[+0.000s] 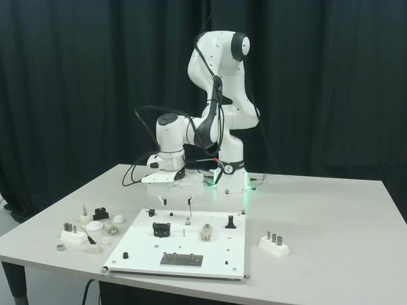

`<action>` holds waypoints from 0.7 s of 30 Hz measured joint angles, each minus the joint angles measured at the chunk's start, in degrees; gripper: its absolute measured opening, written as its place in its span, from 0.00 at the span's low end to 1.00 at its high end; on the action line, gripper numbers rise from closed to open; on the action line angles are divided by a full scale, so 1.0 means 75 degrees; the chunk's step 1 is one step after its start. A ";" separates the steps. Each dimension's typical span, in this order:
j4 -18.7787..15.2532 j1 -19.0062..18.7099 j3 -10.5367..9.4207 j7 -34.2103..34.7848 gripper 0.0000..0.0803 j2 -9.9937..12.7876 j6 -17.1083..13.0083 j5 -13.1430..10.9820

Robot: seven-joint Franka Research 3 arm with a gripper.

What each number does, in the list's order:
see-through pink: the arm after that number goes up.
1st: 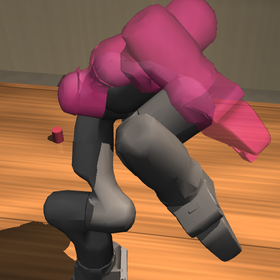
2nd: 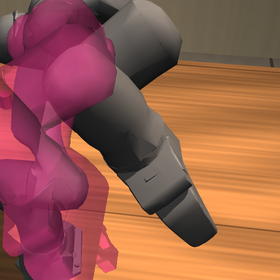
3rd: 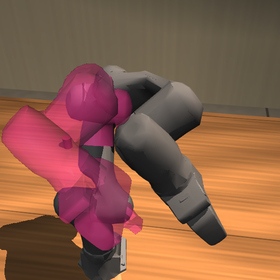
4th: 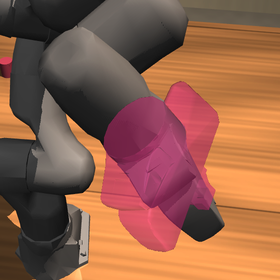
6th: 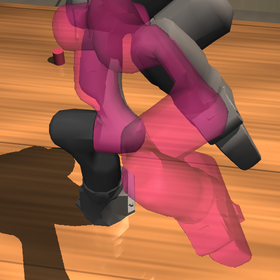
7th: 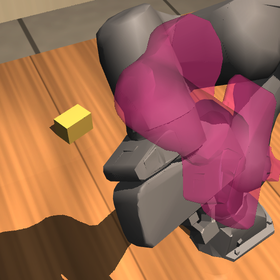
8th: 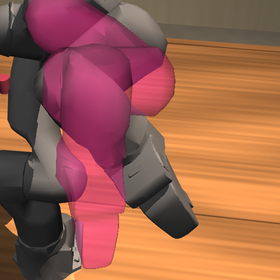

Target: Insert round peg 1.

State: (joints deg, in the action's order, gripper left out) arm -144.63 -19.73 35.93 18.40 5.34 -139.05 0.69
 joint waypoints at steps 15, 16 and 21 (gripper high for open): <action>0.0000 -0.0026 -0.0017 0.0000 1.00 -0.0012 0.0130 0.0001; 0.0000 -0.0029 -0.0019 0.0000 1.00 -0.0012 0.0138 0.0001; -0.0001 -0.0038 -0.0028 0.0000 1.00 -0.0011 0.0173 0.0000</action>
State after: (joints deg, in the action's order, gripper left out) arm -144.64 -20.01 35.72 18.40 5.26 -137.75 0.69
